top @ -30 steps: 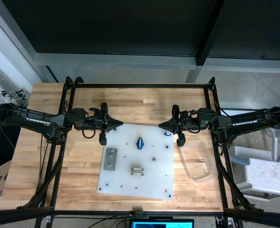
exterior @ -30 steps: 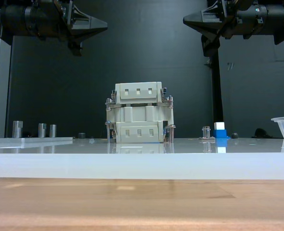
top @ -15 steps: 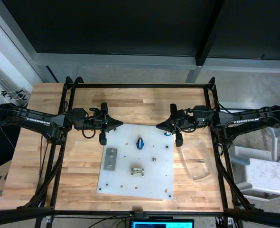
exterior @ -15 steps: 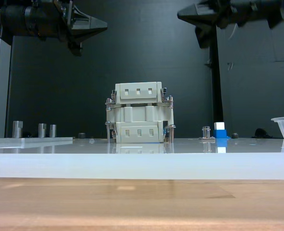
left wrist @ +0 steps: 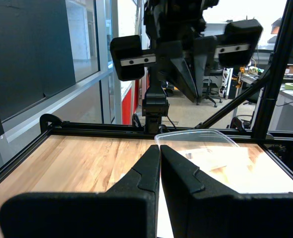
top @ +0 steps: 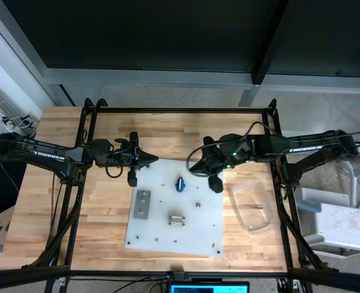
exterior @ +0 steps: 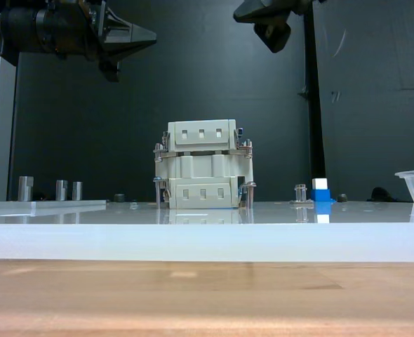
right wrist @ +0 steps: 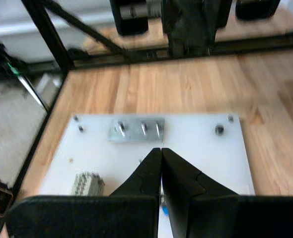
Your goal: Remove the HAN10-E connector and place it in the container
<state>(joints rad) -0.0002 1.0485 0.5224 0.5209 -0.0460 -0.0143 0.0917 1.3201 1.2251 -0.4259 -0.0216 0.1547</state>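
Approach step. Beige-grey pin-holed HAN10-E connector (top: 177, 220) sits lower centre on white board (top: 157, 233); clear plastic tray container (top: 254, 212) right. We see left gripper (top: 153, 162), right gripper (top: 192, 169) hovering mid-frame, fingers closed. Next: open, descend.

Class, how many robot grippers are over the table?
2. The left gripper, shut, hangs over the far left corner of the white board; the right gripper, shut, hangs above the board's far edge, near the blue connector. None looks hidden.

The HAN10-E connector (top: 177, 220) is seated on the board (top: 168, 237), the container (top: 251, 209) set to its right; left gripper (top: 154, 162) and right gripper (top: 191, 170) are held, seemingly, above its far edge.
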